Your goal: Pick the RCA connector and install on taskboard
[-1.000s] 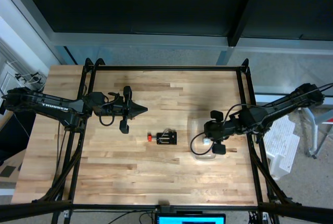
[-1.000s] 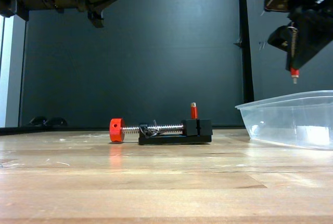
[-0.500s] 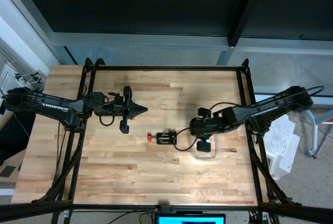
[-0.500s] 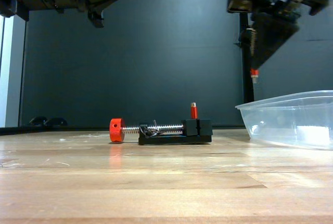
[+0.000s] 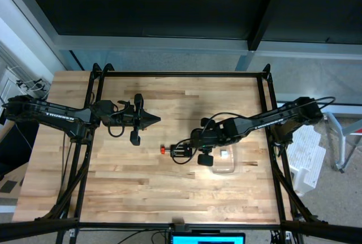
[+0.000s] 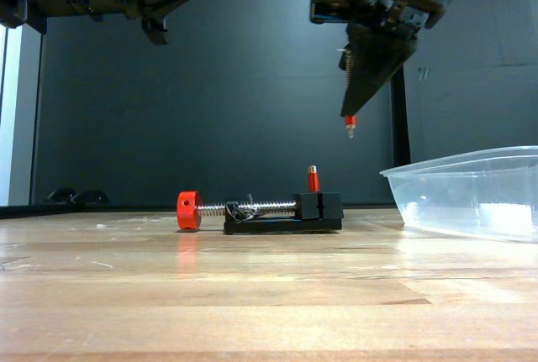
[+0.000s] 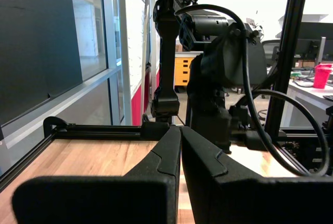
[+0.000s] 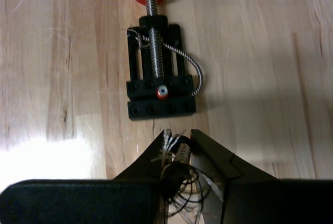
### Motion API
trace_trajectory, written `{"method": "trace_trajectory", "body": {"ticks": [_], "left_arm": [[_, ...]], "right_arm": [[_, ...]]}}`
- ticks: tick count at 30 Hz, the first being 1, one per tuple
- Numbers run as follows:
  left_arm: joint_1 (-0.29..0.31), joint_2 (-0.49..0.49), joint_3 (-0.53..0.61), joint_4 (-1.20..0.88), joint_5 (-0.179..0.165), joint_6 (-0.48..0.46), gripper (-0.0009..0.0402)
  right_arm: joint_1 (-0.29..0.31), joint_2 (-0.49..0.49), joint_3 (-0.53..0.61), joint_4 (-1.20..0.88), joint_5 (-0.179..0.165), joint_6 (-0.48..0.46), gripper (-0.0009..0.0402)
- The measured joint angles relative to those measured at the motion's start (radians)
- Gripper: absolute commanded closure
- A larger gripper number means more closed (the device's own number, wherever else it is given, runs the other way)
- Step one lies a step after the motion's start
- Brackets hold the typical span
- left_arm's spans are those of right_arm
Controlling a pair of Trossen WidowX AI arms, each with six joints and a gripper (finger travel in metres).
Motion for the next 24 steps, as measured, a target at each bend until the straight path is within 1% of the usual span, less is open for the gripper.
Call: {"method": "trace_trajectory", "body": {"ticks": [10,14,24], "left_arm": [[0.000,0.000,0.000,0.000,0.000,0.000,0.0393],[0.000,0.000,0.000,0.000,0.000,0.000,0.0393],[0.000,0.000,0.000,0.000,0.000,0.000,0.0393]], "right_arm": [[-0.016,0.115,0.100,0.011,0.000,-0.006,0.0393],[-0.019,0.149,0.124,0.011,0.000,-0.006,0.0393],[-0.019,0.157,0.116,0.031,-0.010,0.006,0.0393]]}}
